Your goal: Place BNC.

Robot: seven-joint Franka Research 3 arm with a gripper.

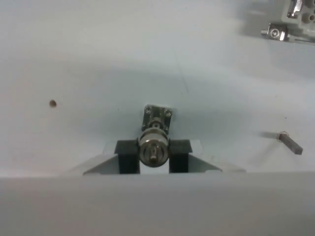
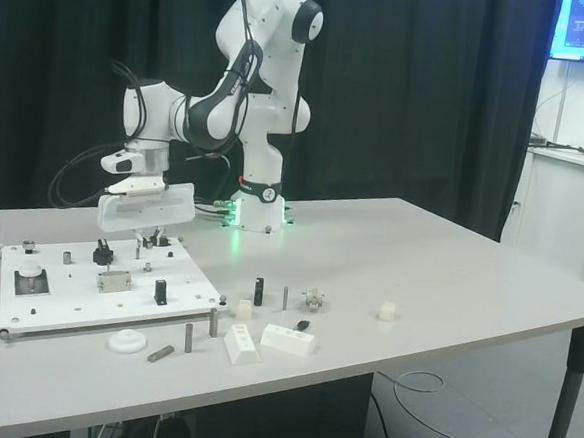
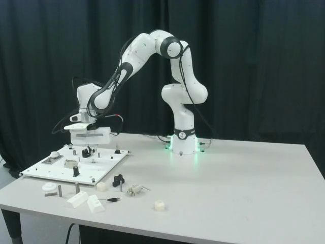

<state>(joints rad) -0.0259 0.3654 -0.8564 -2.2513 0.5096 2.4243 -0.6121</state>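
I see the pincer [image 1: 154, 156] with black pads clamped on the shiny round metal connector [image 1: 154, 142], just over the smooth white board [image 2: 106, 296]; small bracket [image 1: 275, 32] well apart

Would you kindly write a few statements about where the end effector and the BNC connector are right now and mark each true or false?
1. The end effector is shut on the BNC connector. True.
2. The end effector is over the white board. True.
3. The connector already lies loose on the grey table beside the arm's base. False: it sits between the black fingers.
4. Small parts lie on the table in front of the board. True.
5. The arm's base stands on the white board. False: it stands on the table.
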